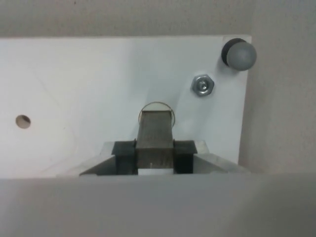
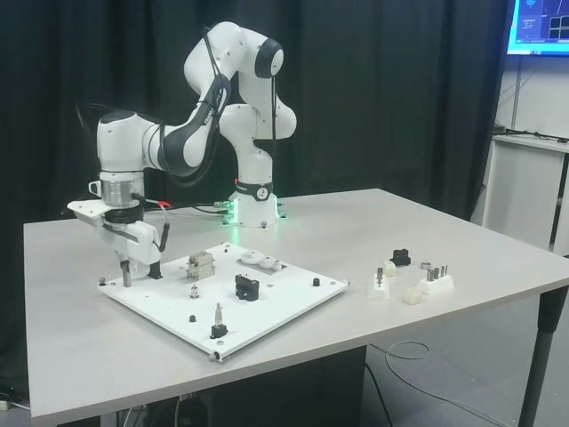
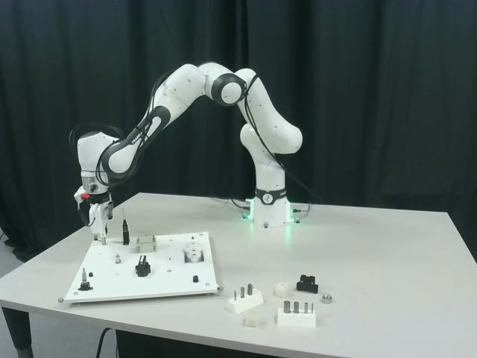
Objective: Insert square peg 4.
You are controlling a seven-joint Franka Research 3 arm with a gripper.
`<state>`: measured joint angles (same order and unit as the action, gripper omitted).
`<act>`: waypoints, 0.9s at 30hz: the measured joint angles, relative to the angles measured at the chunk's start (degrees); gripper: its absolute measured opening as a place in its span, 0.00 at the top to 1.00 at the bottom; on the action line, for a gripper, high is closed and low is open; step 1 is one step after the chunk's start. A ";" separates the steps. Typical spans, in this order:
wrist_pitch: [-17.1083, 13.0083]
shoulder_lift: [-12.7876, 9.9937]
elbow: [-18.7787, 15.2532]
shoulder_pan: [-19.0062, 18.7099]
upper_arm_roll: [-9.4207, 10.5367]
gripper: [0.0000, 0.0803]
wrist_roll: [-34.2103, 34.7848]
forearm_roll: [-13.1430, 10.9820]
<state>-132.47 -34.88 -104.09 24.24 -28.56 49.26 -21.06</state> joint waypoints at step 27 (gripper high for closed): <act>-2.79 -2.59 -0.07 -0.07 0.39 0.71 -1.50 -1.12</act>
<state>-135.26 -37.48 -104.15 24.17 -28.17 47.76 -22.18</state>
